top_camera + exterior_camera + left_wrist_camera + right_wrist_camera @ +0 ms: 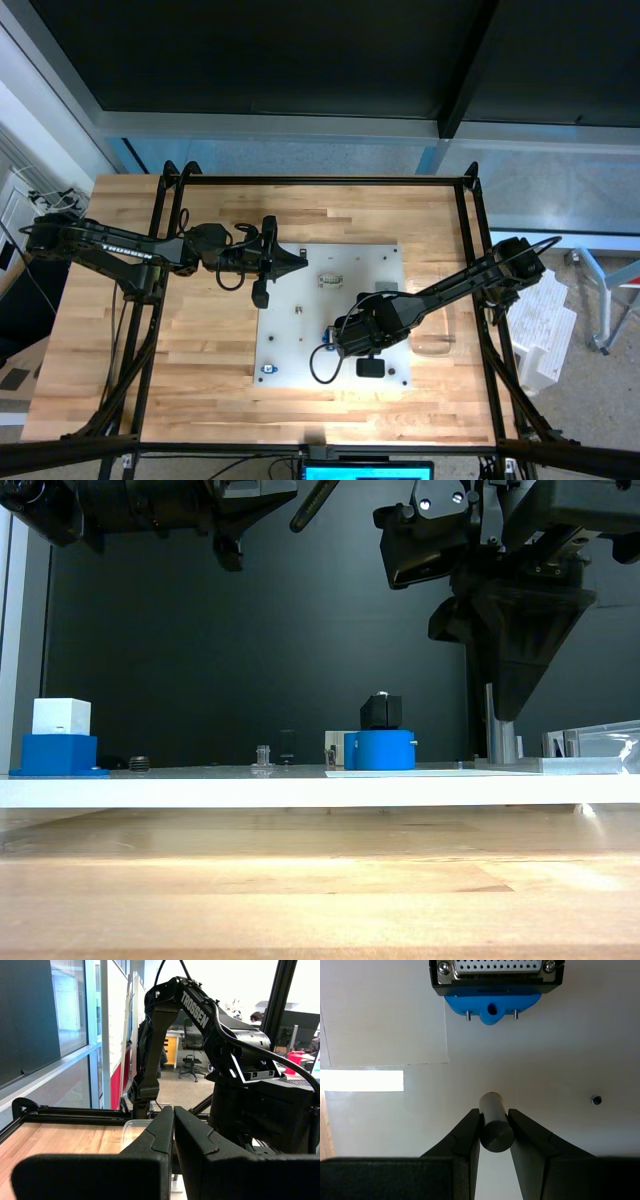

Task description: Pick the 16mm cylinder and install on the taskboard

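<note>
White "TROSSEN" lettering along the right arm (196, 1008) and, smaller, along the left arm (134, 257).

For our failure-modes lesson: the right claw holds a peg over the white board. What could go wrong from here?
The right claw pinches the 16mm cylinder only at its fingertips, over the taskboard; the round peg might slip or tilt. It hides the board beneath it, so placement might be off. The left claw, shut, is parked over the board's far left corner, likely harmless.

Bare taskboard (560, 1050) surrounds right gripper (494, 1120) and cylinder (496, 1132); blue fitting (492, 1007) stands ahead; left gripper (297, 259) hangs apart over board's left edge.
</note>
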Motion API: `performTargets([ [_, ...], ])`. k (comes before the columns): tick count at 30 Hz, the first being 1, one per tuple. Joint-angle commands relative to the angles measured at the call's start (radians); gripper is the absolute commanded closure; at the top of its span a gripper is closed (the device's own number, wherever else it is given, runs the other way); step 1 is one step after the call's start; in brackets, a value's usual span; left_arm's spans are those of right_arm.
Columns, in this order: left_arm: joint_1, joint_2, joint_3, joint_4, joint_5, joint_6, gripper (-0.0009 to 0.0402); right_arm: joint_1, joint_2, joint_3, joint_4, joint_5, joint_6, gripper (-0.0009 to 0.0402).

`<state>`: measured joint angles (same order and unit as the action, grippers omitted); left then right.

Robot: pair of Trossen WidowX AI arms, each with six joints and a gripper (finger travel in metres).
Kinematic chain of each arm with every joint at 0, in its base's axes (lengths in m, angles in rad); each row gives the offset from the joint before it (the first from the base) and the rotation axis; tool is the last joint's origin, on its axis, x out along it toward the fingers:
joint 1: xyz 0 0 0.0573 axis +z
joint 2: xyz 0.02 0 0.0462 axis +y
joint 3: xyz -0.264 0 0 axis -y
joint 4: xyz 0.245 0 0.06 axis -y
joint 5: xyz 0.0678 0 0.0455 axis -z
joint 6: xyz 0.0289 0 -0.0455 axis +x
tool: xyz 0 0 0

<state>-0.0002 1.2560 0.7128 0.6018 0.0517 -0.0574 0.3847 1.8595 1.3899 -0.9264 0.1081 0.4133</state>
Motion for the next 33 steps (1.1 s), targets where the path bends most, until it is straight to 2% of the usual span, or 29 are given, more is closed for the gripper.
performTargets([
  [1, 0.000, 0.000, 0.000, 0.000, 0.000, 0.000, 0.0393, 0.000, 0.000, -0.004, 0.003, 0.000, 0.000, 0.0380],
  [33, 0.000, 0.000, 0.000, 0.000, 0.000, 0.000, 0.0393, -0.001, 0.000, -0.021, 0.023, 0.005, -0.002, 0.0380],
])
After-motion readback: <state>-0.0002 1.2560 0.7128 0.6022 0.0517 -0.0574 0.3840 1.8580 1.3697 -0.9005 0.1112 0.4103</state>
